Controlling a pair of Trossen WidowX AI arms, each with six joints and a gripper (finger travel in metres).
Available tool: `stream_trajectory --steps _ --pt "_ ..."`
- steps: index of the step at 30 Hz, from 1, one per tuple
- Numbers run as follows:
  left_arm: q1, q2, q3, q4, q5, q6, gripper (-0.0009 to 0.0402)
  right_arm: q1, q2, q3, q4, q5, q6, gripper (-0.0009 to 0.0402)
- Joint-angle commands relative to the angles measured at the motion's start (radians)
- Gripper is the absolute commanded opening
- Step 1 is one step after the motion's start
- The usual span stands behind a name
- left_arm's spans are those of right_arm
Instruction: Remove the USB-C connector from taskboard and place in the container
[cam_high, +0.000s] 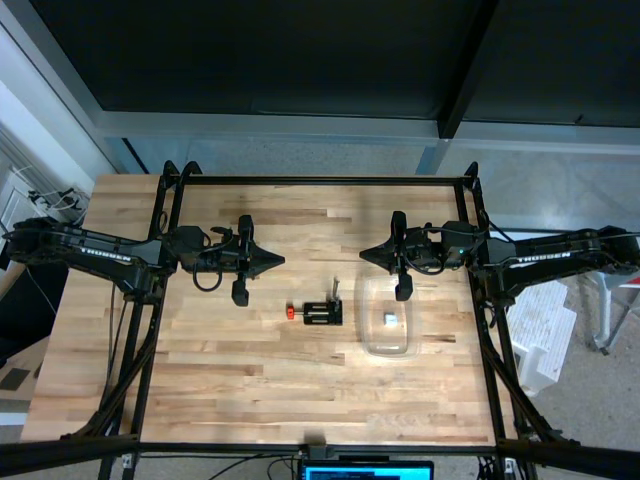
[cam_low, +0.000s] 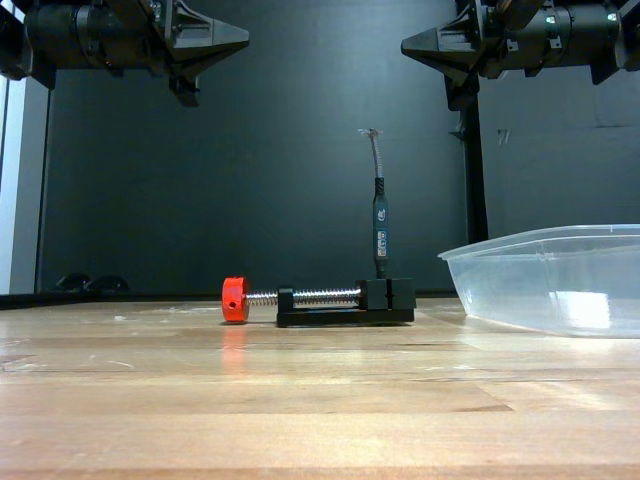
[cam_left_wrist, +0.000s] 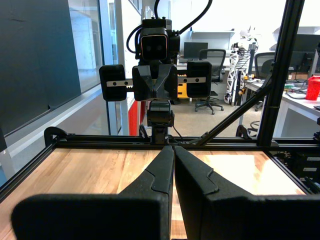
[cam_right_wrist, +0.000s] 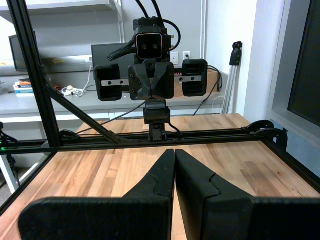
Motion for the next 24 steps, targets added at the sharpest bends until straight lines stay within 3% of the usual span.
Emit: stream_trajectory --steps 1,9,17,24 --pt "0.000 0.000 0.000 0.000 0.000 0.000 0.0000 0.000 0.000 0.000 0.001 0.000 0.003 0.0000" --pt "0.000 0.000 0.000 0.000 0.000 0.000 0.0000 0.000 0.000 0.030 -0.040 -0.005 0.011 0.0000" --pt "0.000 0.000 0.000 0.000 0.000 0.000 0.0000 0.010 0.055 0.214 -0.470 -0.002 -0.014 0.0000" --pt "0.000 0.000 0.000 0.000 0.000 0.000 0.0000 0.060 0.129 0.325 -0.694 0.005 -0.012 0.0000"
